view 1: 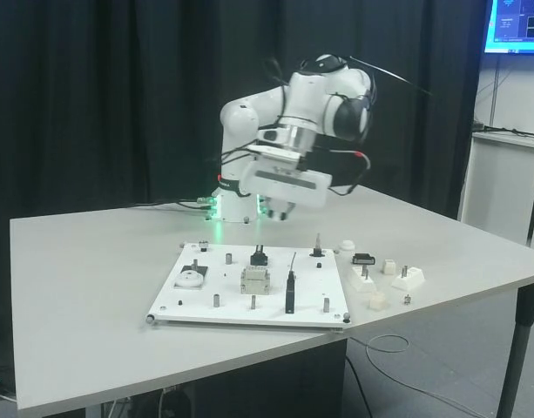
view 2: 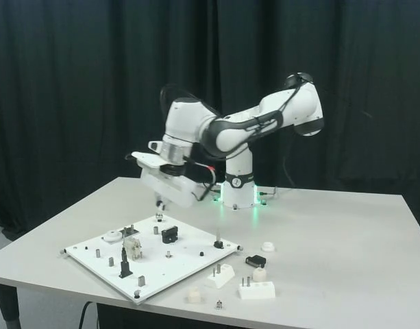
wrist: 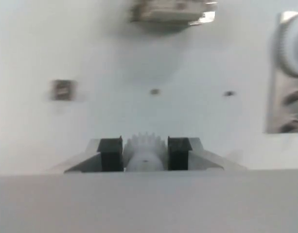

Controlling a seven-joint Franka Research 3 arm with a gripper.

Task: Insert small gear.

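The pincer (wrist: 145,154) is clamped on the small gear (wrist: 145,151), held high over the white board (view 1: 275,305) so it clears the pegs.

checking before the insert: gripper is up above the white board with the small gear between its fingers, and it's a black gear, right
Not quite: the gear is white, not black; only the fingers clamping it are black, as the wrist view shows. The rest holds: the gripper hangs above the white board with the gear between its fingers.
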